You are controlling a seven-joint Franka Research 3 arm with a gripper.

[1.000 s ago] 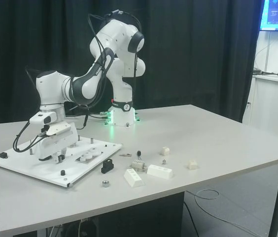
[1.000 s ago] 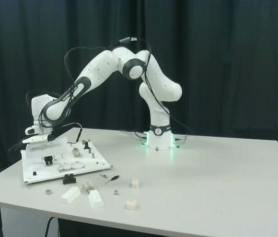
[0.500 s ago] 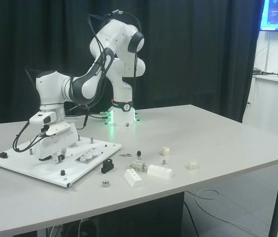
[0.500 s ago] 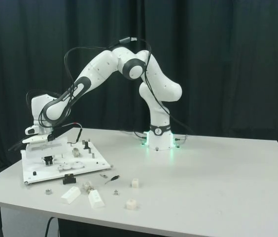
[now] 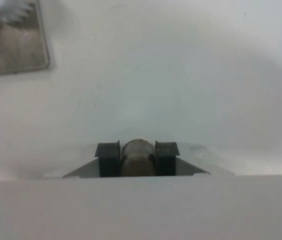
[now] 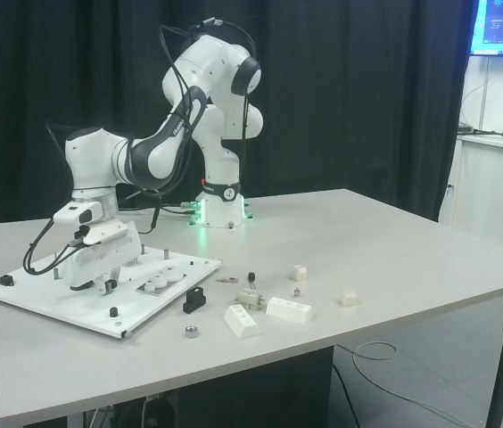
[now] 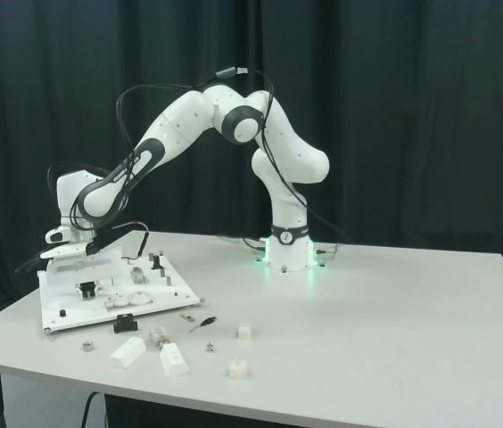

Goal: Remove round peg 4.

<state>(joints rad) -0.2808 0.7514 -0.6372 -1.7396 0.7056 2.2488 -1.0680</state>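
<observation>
Looking through the wrist view first, I see the gripper [image 5: 138, 159] with its two black fingertip pads [image 5: 108, 159] pressed on either side of a short grey metal round peg [image 5: 138, 156], which stands between them on the flat white assembly board [image 5: 181, 85]; a white toothed gear [image 5: 3, 7] sits on a grey metal plate [image 5: 13, 47], cut off by the frame edge. In the first room view, the white arm [image 6: 158, 143] reaches down to the left of the frame, and the gripper [image 6: 102, 285] sits low over the white assembly board [image 6: 28, 299] at lower left, so I place the peg there, though it is too small for me to make out from this side. On the grey table [image 6: 394, 241], toward the lower centre of the frame, I see a small black block [image 6: 194, 299], a grey metal nut [image 6: 191, 331], two white wedge-shaped blocks [image 6: 242, 320] and [image 6: 290, 309], and two small white cubes [image 6: 300, 272] and [image 6: 349, 297]. In the second room view, the arm [image 7: 189, 125] arches from its base with green lights [image 7: 288, 254] at centre over to the left, where the gripper [image 7: 86, 290] meets the board [image 7: 176, 290]; the loose white blocks [image 7: 128, 351] lie just in front of the board, lower left of the frame.
</observation>
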